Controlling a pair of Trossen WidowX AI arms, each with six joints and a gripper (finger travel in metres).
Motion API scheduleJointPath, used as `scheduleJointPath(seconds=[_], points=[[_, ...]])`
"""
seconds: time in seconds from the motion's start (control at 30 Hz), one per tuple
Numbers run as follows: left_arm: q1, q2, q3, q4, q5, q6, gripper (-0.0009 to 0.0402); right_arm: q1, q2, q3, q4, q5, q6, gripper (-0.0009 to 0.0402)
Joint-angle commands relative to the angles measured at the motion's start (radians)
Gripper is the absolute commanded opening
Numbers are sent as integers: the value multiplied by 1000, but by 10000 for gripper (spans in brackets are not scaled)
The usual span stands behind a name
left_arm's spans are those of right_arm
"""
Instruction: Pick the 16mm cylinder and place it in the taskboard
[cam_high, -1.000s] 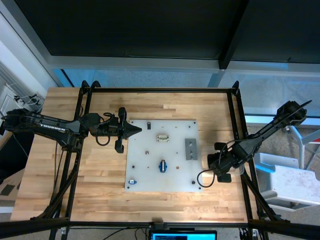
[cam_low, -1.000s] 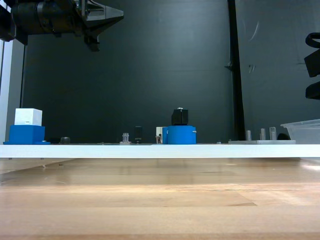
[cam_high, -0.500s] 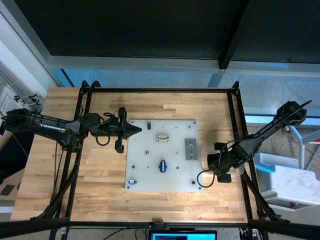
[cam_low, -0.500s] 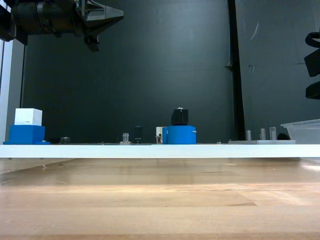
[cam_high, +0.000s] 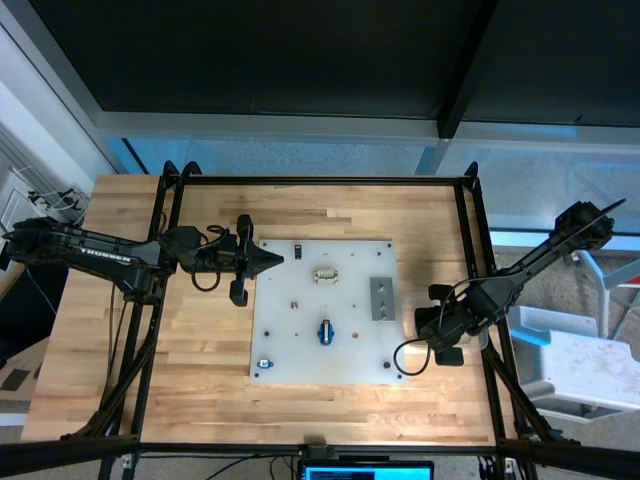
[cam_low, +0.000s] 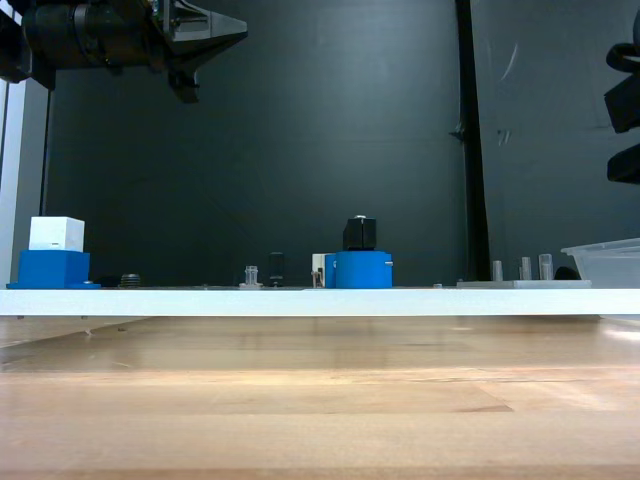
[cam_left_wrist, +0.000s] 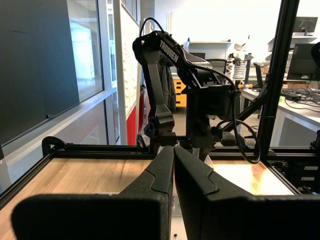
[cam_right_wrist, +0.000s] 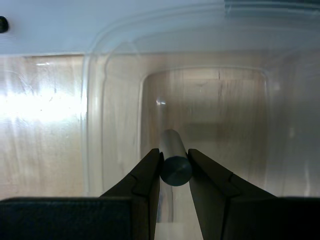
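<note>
Right gripper (cam_right_wrist: 174, 156): clamped on the 16mm cylinder (cam_right_wrist: 176, 170), 1 finger on each side, over the clear bin (cam_right_wrist: 115, 100).
Change: it sits slightly higher in the low view than 0.5 s ago, so the pick looks done and the carry to the taskboard (cam_high: 300, 340) comes next.
Left gripper (cam_high: 268, 258): closed, empty, high over the taskboard's left edge.

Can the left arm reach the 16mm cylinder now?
Probably not: the right gripper, over the clear bin, grips the 16mm cylinder; the left gripper hangs shut at the taskboard's opposite edge.
</note>
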Motion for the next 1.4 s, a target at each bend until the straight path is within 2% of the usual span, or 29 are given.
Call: scheduleJointPath(seconds=[0.03,0.8,1.4], points=[[0,0,0,0,0,0,0,0,-3,27,-44,1,-1,20],[0,0,0,0,0,0,0,0,-45,241,-300,10,-1,20],[0,0,0,0,0,0,0,-11,-12,257,-300,10,0,20]])
